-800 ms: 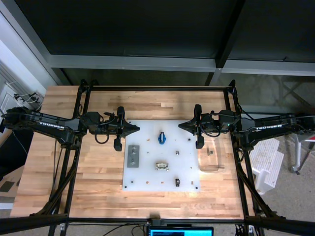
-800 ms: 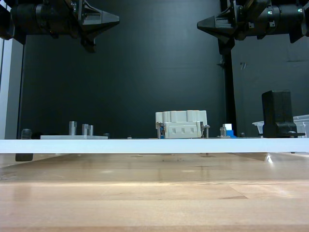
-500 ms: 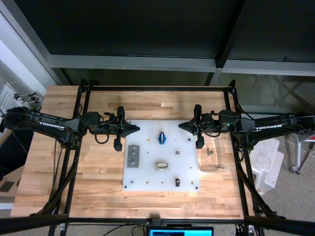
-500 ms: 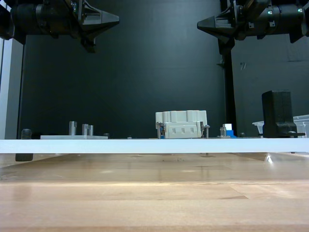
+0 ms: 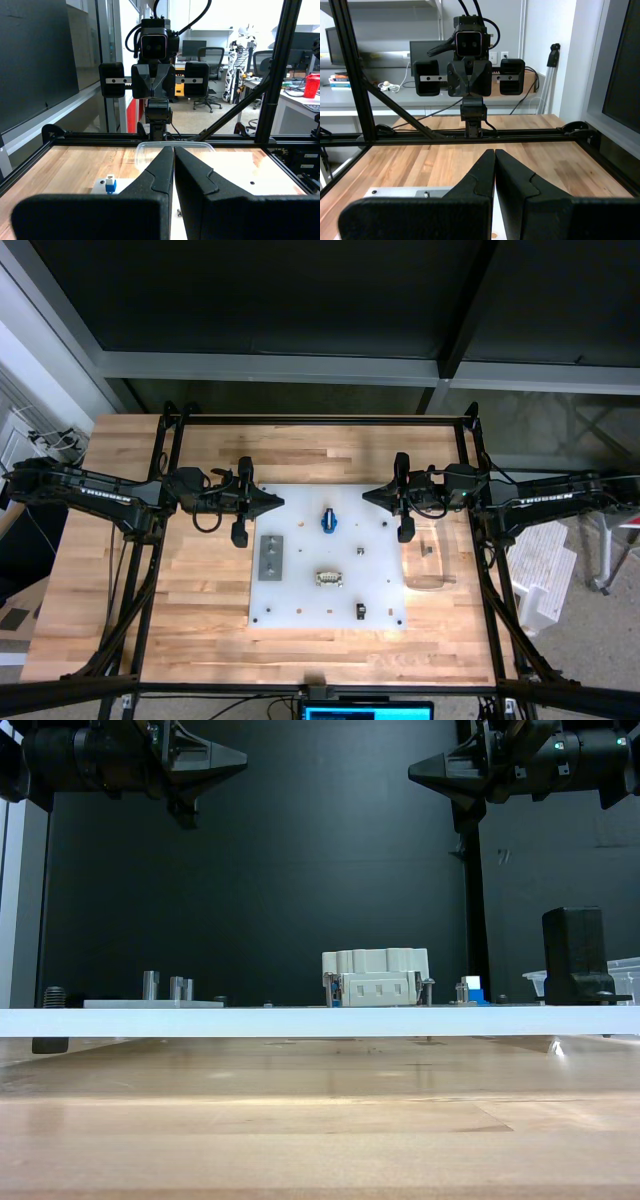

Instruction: Pick the 16mm bar and install on taskboard

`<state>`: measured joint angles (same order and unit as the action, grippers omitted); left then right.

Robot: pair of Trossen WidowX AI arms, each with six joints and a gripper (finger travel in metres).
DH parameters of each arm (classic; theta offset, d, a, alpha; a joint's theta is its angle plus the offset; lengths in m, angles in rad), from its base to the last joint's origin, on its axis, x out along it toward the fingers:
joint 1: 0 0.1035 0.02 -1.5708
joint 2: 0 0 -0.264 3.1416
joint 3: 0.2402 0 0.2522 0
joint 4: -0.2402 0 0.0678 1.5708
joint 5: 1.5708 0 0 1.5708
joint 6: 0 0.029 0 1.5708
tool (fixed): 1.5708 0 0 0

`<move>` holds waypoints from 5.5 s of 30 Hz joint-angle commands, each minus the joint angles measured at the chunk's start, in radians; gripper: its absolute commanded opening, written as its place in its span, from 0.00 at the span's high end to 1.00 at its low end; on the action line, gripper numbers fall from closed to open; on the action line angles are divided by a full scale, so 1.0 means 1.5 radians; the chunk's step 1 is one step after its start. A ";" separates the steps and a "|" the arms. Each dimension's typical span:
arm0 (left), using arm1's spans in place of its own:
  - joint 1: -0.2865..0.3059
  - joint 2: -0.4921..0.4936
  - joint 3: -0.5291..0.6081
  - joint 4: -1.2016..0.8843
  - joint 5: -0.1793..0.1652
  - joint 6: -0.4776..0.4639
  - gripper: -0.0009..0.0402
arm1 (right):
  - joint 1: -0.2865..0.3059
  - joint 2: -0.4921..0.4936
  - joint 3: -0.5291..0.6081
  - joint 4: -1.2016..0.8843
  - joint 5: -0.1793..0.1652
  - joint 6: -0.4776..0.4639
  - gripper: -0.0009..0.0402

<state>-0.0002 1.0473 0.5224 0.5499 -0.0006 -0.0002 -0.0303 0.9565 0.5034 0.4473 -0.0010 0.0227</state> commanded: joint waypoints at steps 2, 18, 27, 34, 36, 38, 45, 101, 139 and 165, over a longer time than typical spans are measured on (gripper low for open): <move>0.000 0.000 0.000 0.000 0.000 0.000 0.98 | 0.002 -0.013 0.037 -0.113 0.000 0.017 0.98; 0.000 0.000 0.000 0.000 0.000 0.000 0.98 | 0.036 -0.012 0.196 -0.601 0.004 0.033 0.98; 0.000 0.000 0.000 0.000 0.000 0.000 0.98 | 0.060 -0.012 0.231 -0.763 0.006 0.061 0.98; 0.000 0.000 0.000 0.000 0.000 0.000 0.98 | 0.090 -0.012 0.249 -0.846 0.007 0.081 0.98; 0.000 0.000 0.000 0.000 0.000 0.000 0.98 | 0.094 -0.012 0.254 -0.876 0.008 0.087 0.98; 0.000 0.000 0.000 0.000 0.000 0.000 0.98 | 0.097 -0.012 0.258 -0.908 0.008 0.096 0.98; 0.000 0.000 0.000 0.000 0.000 0.000 0.98 | 0.129 -0.012 0.258 -0.997 0.031 0.124 0.98; 0.000 0.000 0.000 0.000 0.000 0.000 0.98 | 0.306 0.080 0.163 -1.025 0.112 0.254 0.53; 0.000 0.000 0.000 0.000 0.000 0.000 0.98 | 0.309 0.099 0.073 -0.913 0.120 0.224 0.53; 0.000 0.000 0.000 0.000 0.000 0.000 0.98 | 0.307 0.113 0.066 -0.892 0.105 0.226 0.66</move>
<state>-0.0002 1.0470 0.5224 0.5499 -0.0010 -0.0002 0.4297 1.1259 0.6018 -0.8917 0.1558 0.3611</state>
